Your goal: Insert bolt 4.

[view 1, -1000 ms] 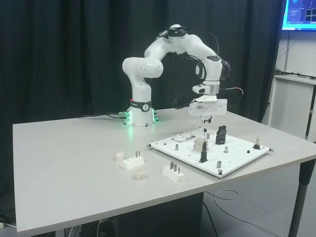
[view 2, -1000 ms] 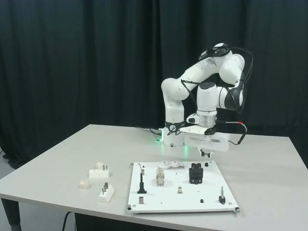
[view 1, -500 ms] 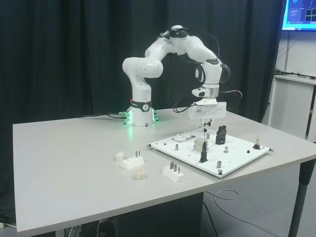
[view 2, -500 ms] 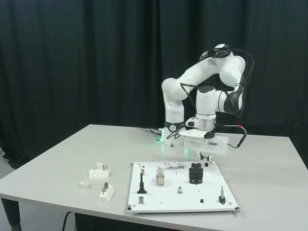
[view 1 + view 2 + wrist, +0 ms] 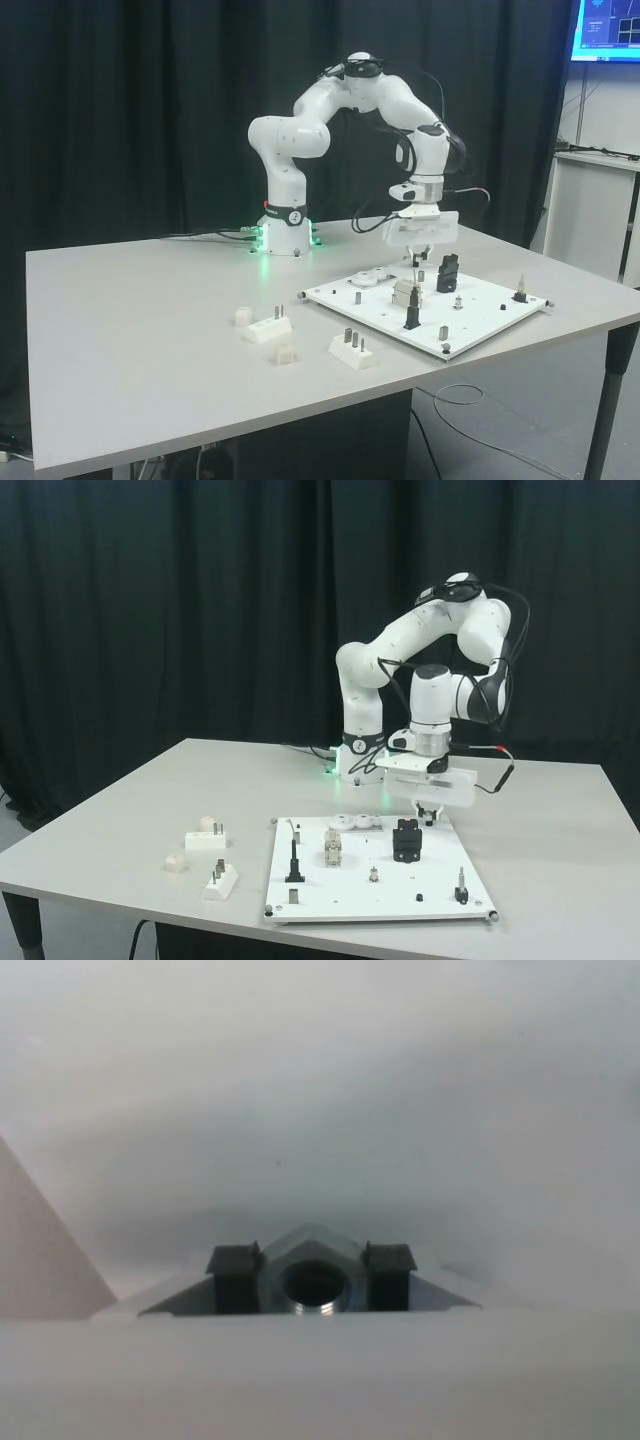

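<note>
The gripper [image 5: 312,1280] in the wrist view is pinching a grey hex-headed metal piece, which I take to be the bolt [image 5: 300,1250]. The black fingertips [image 5: 235,1265] press on two opposite flats, and a round, threaded-looking bore faces the camera. My guess is it's small, light, rigid and slick, so the flats are the right place to hold it; grabbing the corners would let it twist.

In the first room view the gripper [image 5: 418,243] hangs above the white board [image 5: 480,310], near a black block [image 5: 447,272]. The bolt is too small to see here.

Second room view, same deal: the gripper [image 5: 428,813] is over the board's [image 5: 440,880] far edge, just beside the black block [image 5: 405,842], not touching.
</note>
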Robot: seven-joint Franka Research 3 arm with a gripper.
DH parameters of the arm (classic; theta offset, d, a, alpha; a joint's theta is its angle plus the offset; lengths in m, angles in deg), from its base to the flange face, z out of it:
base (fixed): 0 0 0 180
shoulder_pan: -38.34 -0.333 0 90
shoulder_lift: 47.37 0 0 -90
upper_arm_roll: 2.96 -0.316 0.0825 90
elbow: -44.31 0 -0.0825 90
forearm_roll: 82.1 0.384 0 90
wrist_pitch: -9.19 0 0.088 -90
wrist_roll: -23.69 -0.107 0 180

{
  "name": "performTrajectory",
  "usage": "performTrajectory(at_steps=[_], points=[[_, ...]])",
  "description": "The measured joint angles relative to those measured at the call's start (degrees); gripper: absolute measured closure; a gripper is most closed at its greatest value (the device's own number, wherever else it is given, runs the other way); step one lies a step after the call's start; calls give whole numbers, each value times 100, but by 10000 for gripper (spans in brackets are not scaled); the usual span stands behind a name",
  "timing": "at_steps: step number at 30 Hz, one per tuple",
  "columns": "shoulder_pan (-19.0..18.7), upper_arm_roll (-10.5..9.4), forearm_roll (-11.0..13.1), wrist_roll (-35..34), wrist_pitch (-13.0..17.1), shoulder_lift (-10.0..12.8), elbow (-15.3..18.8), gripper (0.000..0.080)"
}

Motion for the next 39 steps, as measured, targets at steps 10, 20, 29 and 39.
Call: performTrajectory(at_steps=[10, 20, 29, 39], points=[[-4, -107, 47, 0, 71, -2, -1, 578], [-5, -104, 47, 0, 65, -2, 2, 578], [-12, -88, 47, 0, 22, -2, 21, 578], [-17, -75, 60, -25, -115, 0, 36, 578]])
